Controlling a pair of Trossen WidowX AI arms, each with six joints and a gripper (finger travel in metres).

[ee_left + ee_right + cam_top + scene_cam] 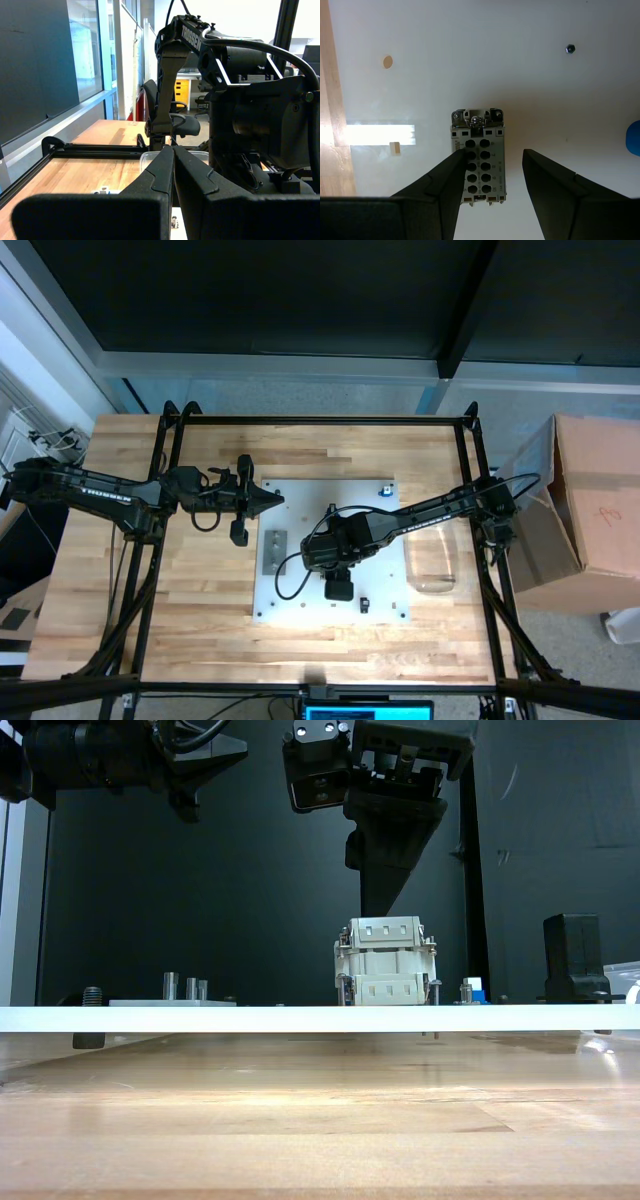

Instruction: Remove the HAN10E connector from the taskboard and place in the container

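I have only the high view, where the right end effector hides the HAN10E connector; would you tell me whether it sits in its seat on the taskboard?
Observer: Yes; the low view shows the HAN10E connector upright in its seat on the taskboard.
Operator: Is the right end effector gripping it?
Observer: No; in the right wrist view the right end effector is open above it, not closed on it.
Operator: And the left one?
Observer: The left wrist view shows the left end effector shut on nothing; the low view shows it high over the board's left side.
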